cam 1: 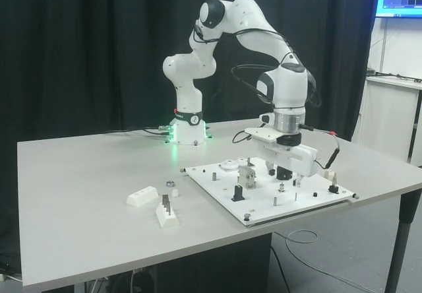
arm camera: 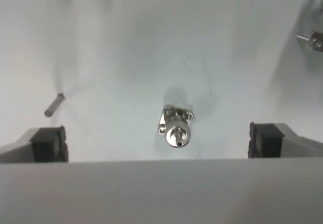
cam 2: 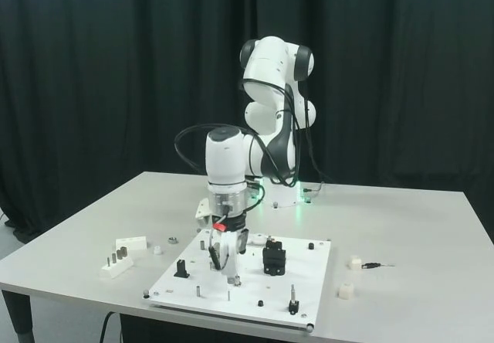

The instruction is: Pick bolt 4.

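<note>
In the wrist view a small metal bolt (arm camera: 175,128) with a square flange stands upright on the white board (arm camera: 151,42). My gripper (arm camera: 156,142) hangs above it, open, with the black pads (arm camera: 48,143) wide apart on either side of the bolt and touching nothing. The first room view shows the gripper (cam 1: 281,171) low over the white board (cam 1: 264,204), just above the bolt (cam 1: 282,187). From the second room view the gripper (cam 2: 231,267) is over the board's middle, and the bolt (cam 2: 237,281) is right under it.
A loose grey pin (arm camera: 54,104) lies on the board beside the bolt, and another metal part (arm camera: 315,41) sits further off. Black fixtures (cam 1: 237,193) (cam 2: 272,259) and small pegs stand on the board. White holder blocks (cam 1: 142,195) (cam 1: 166,212) rest on the grey table (cam 1: 79,174).
</note>
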Robot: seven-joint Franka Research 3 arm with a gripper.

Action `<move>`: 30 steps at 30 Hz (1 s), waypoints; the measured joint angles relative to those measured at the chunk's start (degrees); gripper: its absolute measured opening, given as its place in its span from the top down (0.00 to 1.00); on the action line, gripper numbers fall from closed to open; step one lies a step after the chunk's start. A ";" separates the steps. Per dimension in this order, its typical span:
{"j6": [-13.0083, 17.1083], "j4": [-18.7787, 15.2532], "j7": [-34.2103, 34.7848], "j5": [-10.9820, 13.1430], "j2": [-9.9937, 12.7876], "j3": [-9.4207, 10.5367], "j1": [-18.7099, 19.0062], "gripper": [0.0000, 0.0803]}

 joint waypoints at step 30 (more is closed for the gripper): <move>-4.98 4.40 -1.66 -1.50 -0.01 -1.17 0.01 0.00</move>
